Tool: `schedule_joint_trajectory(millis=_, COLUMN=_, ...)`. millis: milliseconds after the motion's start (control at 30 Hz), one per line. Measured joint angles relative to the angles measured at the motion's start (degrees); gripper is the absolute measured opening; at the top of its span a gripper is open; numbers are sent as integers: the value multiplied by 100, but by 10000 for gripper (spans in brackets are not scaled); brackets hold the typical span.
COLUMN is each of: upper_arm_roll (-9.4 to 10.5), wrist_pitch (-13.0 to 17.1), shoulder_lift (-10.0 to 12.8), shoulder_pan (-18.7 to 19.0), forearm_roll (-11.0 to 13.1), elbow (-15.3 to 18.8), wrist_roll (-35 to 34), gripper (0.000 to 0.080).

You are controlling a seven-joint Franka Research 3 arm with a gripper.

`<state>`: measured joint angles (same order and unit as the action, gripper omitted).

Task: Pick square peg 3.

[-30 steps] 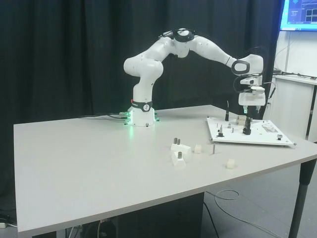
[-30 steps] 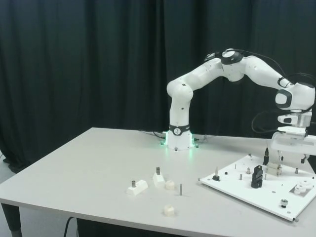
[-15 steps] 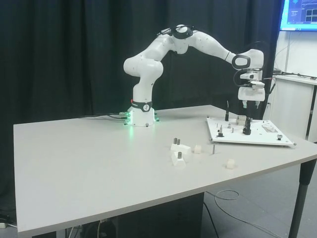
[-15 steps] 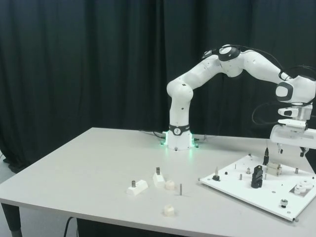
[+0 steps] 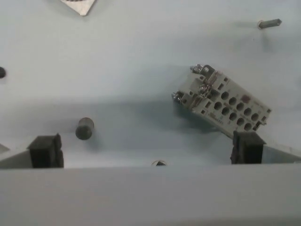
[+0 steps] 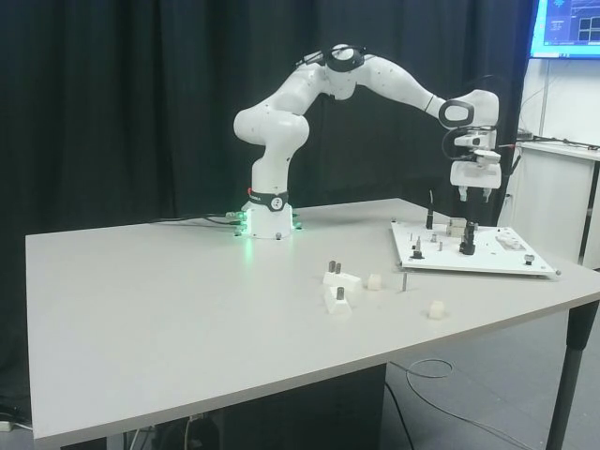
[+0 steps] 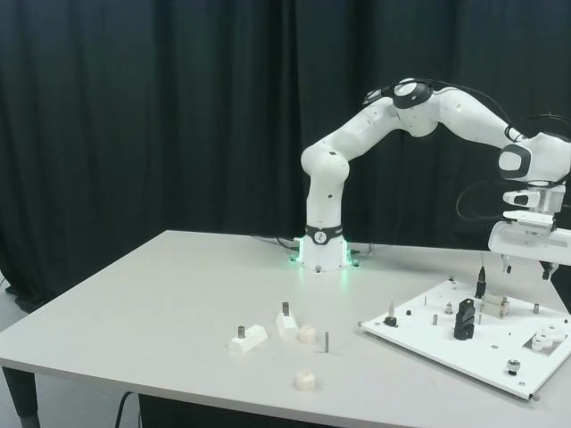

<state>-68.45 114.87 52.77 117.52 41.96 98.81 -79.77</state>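
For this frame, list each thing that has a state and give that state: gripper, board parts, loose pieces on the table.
gripper: open, empty, raised above the white board.
white board: flat on the grey table.
multi-pin connector: lying on the board, below the gripper, untouched.
black block: upright on the board.
two white blocks with pegs: on the table, pegs upright.
thin pin: standing upright on the table.
base light: lit green.

Both room views stand well back, each taking in the whole arm [image 6: 328, 89] and desk [image 6: 169, 309]. The first has the board [image 6: 464, 253] at 3 o'clock; the second, from another side, at 4 o'clock. The wrist view looks straight down, close over the board's connector [image 5: 221, 101].
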Motion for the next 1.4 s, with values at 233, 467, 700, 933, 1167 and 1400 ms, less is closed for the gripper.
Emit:
schedule_joint_trajectory(millis=233, upper_arm_roll=0, wrist_pitch=0, shoulder_lift=-5, shoulder_pan=4, forearm_roll=-4, elbow=0, wrist_roll=-6, gripper=800)
schedule_joint_trajectory(millis=467, upper_arm_roll=0, wrist_pitch=6, shoulder_lift=-6, shoulder_pan=9, forearm_roll=-8, elbow=0, wrist_roll=-7, gripper=800)
schedule_joint_trajectory(millis=700, upper_arm_roll=0, wrist_pitch=41, shoulder_lift=-12, shoulder_pan=10, forearm_roll=-8, elbow=-12, wrist_roll=-7, gripper=800)
schedule_joint_trajectory(millis=933, upper_arm_roll=0, wrist_pitch=56, shoulder_lift=-23, shoulder_pan=11, forearm_roll=-107, elbow=-44, wrist_roll=94, gripper=800)
schedule_joint_trajectory(millis=1167, upper_arm_roll=-7, wrist_pitch=82, shoulder_lift=-30, shoulder_pan=11, forearm_roll=-341, elbow=-65, wrist_roll=327, gripper=800)
schedule_joint_trajectory(millis=1400, upper_arm_roll=-69, wrist_pitch=132, shoulder_lift=-72, shoulder_pan=-19, forearm_roll=-705, elbow=-42, wrist_roll=321, gripper=800)
